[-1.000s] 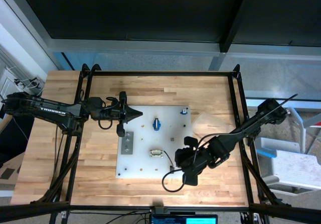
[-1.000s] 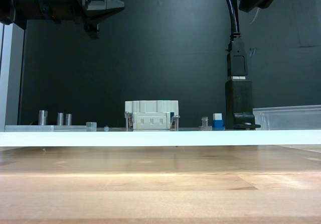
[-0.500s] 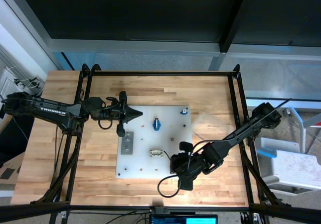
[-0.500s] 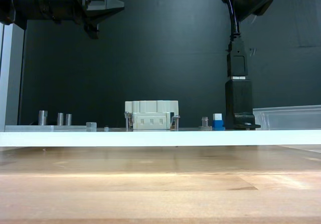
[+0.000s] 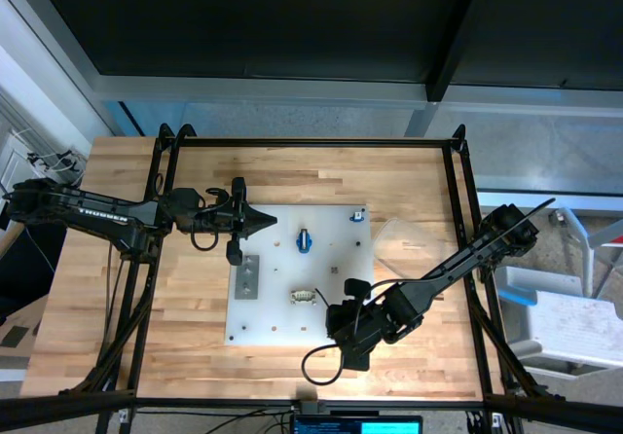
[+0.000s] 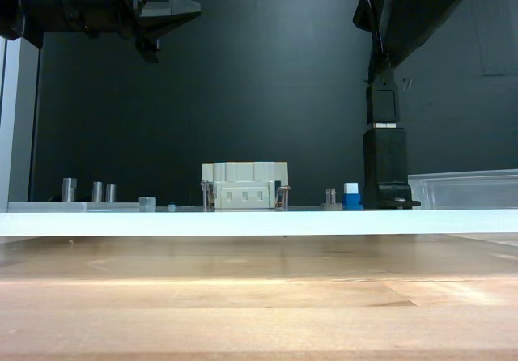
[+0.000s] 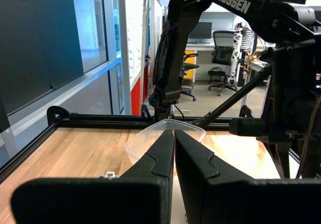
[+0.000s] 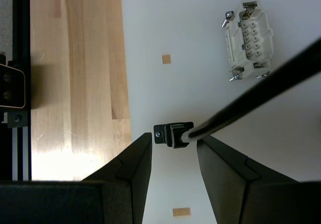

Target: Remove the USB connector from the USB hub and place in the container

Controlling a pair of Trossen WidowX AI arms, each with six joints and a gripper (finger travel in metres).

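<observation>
One USB connector (image 6: 383, 106) stands plugged upright in the one USB hub (image 6: 384, 167) by the near edge of the white board (image 5: 277, 303). The right gripper (image 8: 173, 139) hangs above, fingers (image 8: 135, 169) spread either side (not touching). One clear container (image 5: 399, 244) lies at two o'clock. Farther off, at ten o'clock, the left gripper (image 5: 271, 221) hovers, its two fingers pressed together.

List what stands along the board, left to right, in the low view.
Grey pegs → beige connector → blue piece → USB hub with the USB connector plugged in → container. Left gripper hangs shut, high at left; right gripper, open, over the hub.
</observation>
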